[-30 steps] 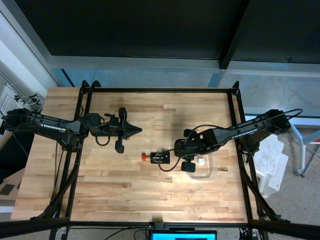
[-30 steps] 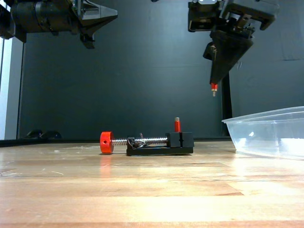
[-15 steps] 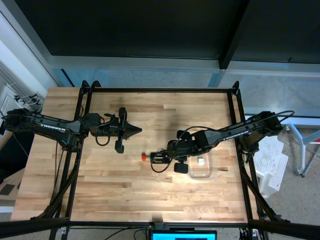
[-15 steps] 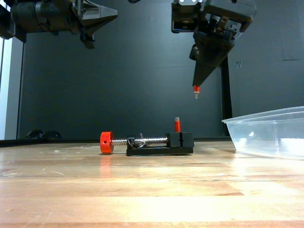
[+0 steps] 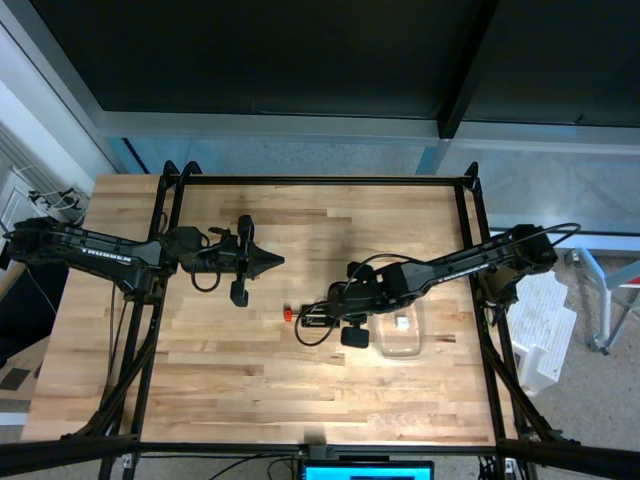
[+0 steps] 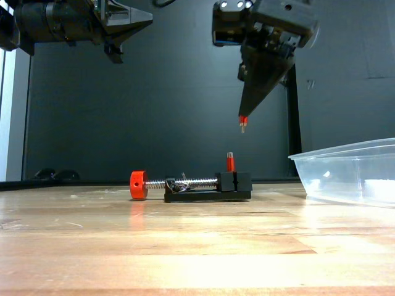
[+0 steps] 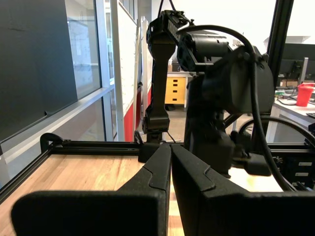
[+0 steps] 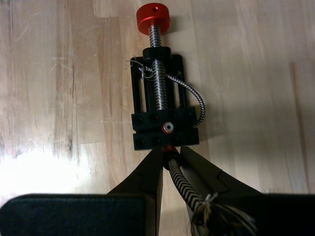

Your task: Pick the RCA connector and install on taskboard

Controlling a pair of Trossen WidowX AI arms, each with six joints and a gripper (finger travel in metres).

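RCA connector (image 6: 242, 123): a small plug with a red band and a metal tip. It points down and hangs in the air above the taskboard (image 6: 207, 188), not touching it.
Right gripper (image 6: 245, 110): it is over the taskboard. Its jaws are clenched on the plug, one on each side, and the stripy cable (image 8: 181, 182) runs back between them.
Left gripper (image 7: 171, 147): parked up high on the left, well apart from the taskboard. Its jaws are pressed together with nothing in them.
Socket (image 8: 168, 128): a little red post with a hole in it. It stands on the block end of the taskboard, away from the red knob (image 8: 153, 17).
Step now: I think it is lining the plug up over the socket.
How to do it well: the tip looks a bit off to one side of the post. Slide across first, until the tip is right over the hole. Hold the plug straight up and down. Then go down slowly and push gently.
Watch out: the taskboard seems to just sit on the tabletop (image 6: 185, 246), so a sideways push could shove it. The tray (image 6: 345, 169) is near on the right, so stay off it.
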